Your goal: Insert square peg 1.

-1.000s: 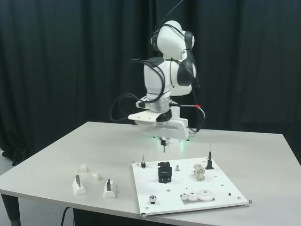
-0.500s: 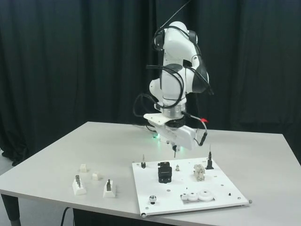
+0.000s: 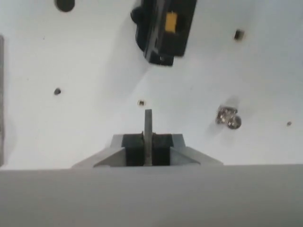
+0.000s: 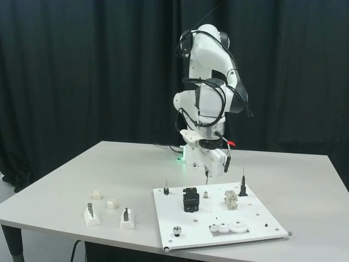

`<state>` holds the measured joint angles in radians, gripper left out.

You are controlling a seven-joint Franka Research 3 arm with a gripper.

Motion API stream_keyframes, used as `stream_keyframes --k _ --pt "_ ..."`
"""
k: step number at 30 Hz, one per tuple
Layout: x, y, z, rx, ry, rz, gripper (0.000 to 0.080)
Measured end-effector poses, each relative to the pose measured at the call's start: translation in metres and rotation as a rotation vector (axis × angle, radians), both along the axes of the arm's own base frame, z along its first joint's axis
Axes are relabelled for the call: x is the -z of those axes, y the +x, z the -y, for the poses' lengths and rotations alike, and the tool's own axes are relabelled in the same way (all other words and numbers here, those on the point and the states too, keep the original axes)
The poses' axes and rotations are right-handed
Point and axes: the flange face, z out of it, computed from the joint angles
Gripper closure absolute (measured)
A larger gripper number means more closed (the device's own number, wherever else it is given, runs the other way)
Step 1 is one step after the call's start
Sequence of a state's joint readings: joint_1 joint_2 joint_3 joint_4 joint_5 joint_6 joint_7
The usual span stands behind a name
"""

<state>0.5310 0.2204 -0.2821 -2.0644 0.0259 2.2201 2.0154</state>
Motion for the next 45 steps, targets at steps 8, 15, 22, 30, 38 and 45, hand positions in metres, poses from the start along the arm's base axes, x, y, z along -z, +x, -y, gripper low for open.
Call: stream_keyframes --k 8,15,22,30,38,45 --pt "0.002 -0.016 -0.003 0.058 0.031 0.073 0.0771" --pt "0.011 -0.023 0.0 0.122 0.051 0.108 0.0771" --pt "0.019 -0.026 0.002 0.19 0.08 0.118 0.0771" --pt "0.029 -0.026 0.006 0.252 0.109 0.118 0.0771" --pt "0.038 -0.025 0.007 0.269 0.115 0.123 0.0771" --pt "0.045 -0.026 0.009 0.258 0.107 0.116 0.0771"
